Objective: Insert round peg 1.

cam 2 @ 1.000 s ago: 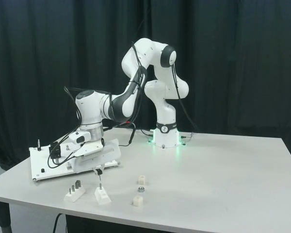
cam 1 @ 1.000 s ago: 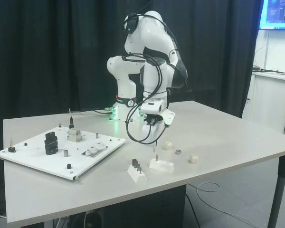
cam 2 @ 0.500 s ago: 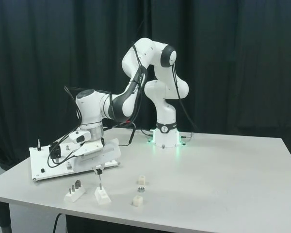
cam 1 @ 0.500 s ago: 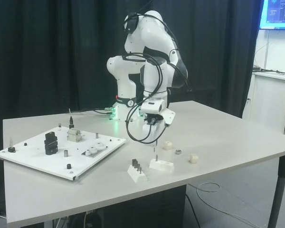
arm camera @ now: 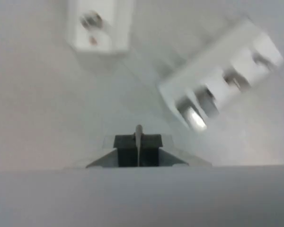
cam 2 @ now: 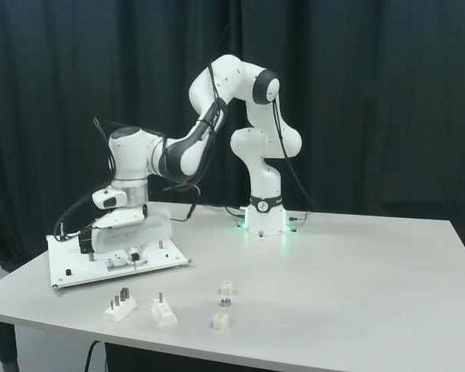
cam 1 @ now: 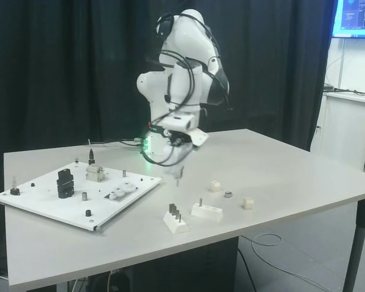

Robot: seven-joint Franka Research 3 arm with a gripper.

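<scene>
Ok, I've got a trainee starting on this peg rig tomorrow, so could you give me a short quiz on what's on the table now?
1. True or false: the gripper grips a peg.
2. Which lies nearer the board? A: many-peg holder. B: one-peg holder.
3. Fill in: the light at the arm's base is ____.

Key: 1 true; 2 A; 3 green.

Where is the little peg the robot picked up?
The peg hangs from the gripper above the table, between the white board and the two small white holders.
</scene>
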